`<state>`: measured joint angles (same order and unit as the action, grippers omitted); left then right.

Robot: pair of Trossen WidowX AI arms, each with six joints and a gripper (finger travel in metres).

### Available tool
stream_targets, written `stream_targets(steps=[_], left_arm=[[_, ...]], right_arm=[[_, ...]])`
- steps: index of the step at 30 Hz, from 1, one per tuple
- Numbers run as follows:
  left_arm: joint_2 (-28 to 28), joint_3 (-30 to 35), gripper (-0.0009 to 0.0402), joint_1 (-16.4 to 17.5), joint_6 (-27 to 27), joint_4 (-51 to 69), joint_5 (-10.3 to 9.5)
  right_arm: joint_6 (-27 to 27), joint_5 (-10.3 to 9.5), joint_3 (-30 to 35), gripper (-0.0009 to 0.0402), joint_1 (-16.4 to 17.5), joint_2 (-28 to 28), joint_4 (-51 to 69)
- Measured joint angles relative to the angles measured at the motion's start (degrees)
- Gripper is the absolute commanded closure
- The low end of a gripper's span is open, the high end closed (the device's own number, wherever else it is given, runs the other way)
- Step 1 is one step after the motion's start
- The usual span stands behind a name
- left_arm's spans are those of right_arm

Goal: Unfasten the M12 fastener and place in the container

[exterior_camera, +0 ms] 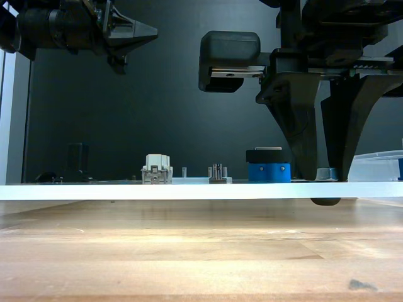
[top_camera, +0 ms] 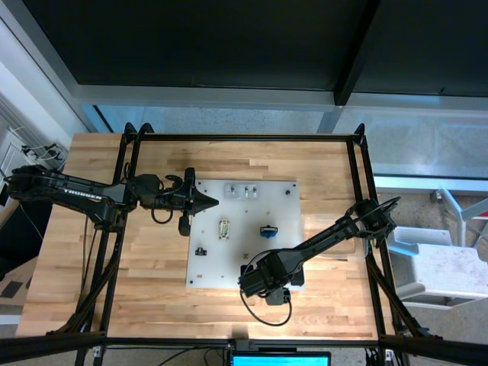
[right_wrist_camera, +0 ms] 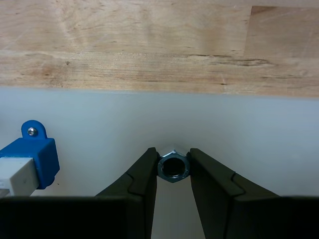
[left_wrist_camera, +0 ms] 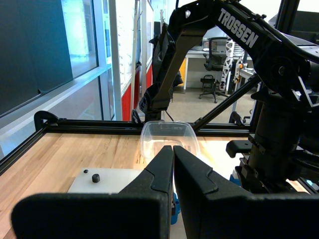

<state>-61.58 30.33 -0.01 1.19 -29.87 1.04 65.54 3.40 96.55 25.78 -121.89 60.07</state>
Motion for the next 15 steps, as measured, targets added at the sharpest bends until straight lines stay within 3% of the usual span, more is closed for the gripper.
stream_targets(steps=[7, 15], left_arm=[[0.0, 0.0, 0.0393, 0.0, 0.0, 0.0, 0.0], [0.0, 0.0, 0.0393, 0.0, 0.0, 0.0, -0.02]], right_arm=[[-0.4, 0.02, 0.0, 0.0376, 0.0, 0.0, 0.0], [-0.5, -0.24, 0.0, 0.0288, 0.0, 0.1, 0.0]])
